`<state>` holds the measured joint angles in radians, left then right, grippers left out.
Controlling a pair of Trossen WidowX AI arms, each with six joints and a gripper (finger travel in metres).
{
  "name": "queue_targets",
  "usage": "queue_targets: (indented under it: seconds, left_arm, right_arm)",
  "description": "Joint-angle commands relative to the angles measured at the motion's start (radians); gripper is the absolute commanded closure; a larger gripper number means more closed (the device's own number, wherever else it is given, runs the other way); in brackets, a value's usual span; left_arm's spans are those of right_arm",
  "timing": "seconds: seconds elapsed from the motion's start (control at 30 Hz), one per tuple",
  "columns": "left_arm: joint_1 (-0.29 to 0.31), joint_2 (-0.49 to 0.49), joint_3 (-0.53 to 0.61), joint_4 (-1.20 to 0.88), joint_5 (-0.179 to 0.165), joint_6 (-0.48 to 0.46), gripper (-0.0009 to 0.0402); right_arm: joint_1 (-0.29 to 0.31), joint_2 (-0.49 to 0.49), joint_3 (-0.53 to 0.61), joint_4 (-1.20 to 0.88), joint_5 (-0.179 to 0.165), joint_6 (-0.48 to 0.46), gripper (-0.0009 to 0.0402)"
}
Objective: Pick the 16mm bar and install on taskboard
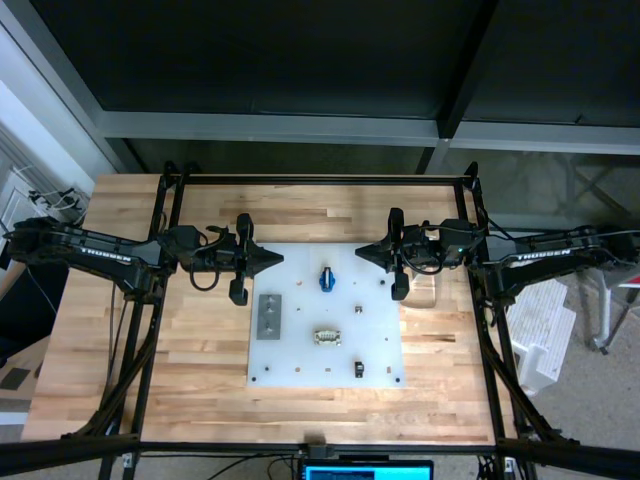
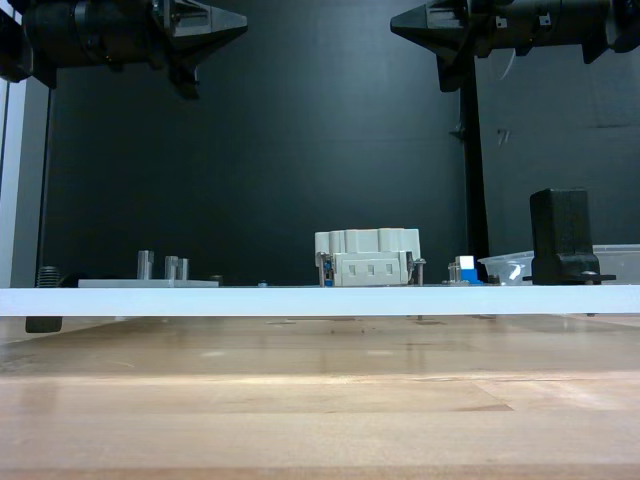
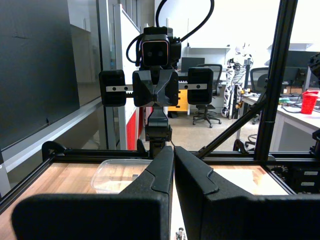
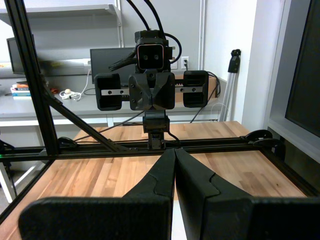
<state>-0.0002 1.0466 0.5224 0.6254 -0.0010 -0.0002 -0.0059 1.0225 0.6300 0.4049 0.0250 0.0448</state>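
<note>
- White taskboard (image 1: 300, 365) lies flat in the middle of the wooden table (image 1: 180, 350).
- On the taskboard are a grey block (image 1: 270, 314) near its left edge, a blue knob (image 1: 327, 279) toward the far side, and a pale connector (image 1: 327, 338) near the centre.
- Left claw (image 1: 272, 258) hangs high above the taskboard's far left part and points level toward the right arm. Its fingers (image 3: 160, 172) are pressed together with nothing between them.
- Right claw (image 1: 368, 251) hangs at the same height above the far right part, facing the left one but well apart from it. It is likewise clenched on nothing.
- Clear tray (image 1: 428, 290) sits on the table just beside the taskboard's right edge, below the right arm.
- I cannot make out the bar in any view.
</note>
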Motion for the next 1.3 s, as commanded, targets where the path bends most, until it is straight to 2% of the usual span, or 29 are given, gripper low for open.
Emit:
queue_targets:
  seconds: [0.03, 0.6, 0.73, 0.87, 1.3]
  left_arm:
    - [0.0, 0.0, 0.0, 0.0, 0.0, 0.0, 0.0393]
    - [0.0, 0.0, 0.0, 0.0, 0.0, 0.0, 0.0393]
    - [0.0, 0.0, 0.0, 0.0, 0.0, 0.0, 0.0393]
    - [0.0, 0.0, 0.0, 0.0, 0.0, 0.0, 0.0393]
    - [0.0, 0.0, 0.0, 0.0, 0.0, 0.0, 0.0393]
  right_arm:
    - [0.0, 0.0, 0.0, 0.0, 0.0, 0.0, 0.0393]
    - [0.0, 0.0, 0.0, 0.0, 0.0, 0.001, 0.0393]
    - [0.0, 0.0, 0.004, -0.022, -0.003, 0.025, 0.0393]
    - [0.0, 0.0, 0.067, -0.219, -0.002, 0.027, 0.0393]
    - [-0.001, 0.0, 0.345, -1.058, 0.001, 0.003, 0.0393]
